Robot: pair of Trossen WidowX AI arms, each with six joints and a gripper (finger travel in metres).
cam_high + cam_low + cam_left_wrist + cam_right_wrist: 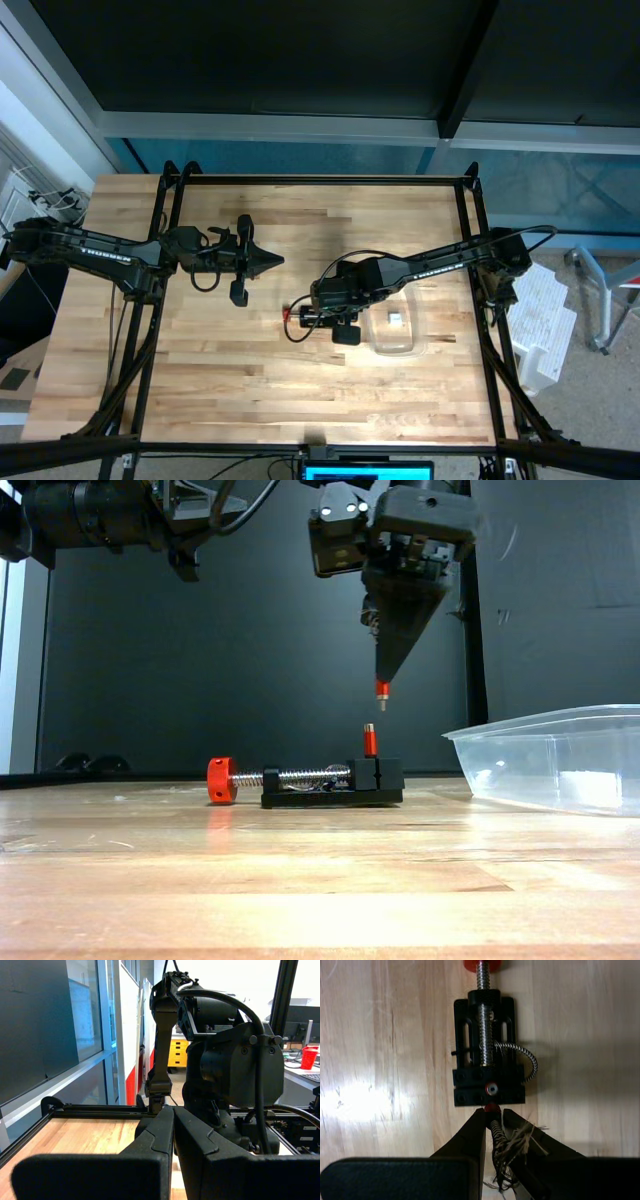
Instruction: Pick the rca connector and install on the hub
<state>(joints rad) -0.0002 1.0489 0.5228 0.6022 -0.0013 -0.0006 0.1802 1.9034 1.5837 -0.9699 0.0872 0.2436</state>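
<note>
Clamped on the rca connector [381, 692], the right claw [381, 683] hangs just above the hub [335, 780] on the table [300, 880], seemingly a little off its red socket [369, 740], so a straight descent could hit the rim and tilt it; the left claw [268, 262], fingers together, hovers well apart.

The red-tipped connector [381, 691] hangs upright, pinched in the right gripper [382, 672], just above and clear of the flat-lying black hub's [333, 783] upright red stub [369, 740].
</note>
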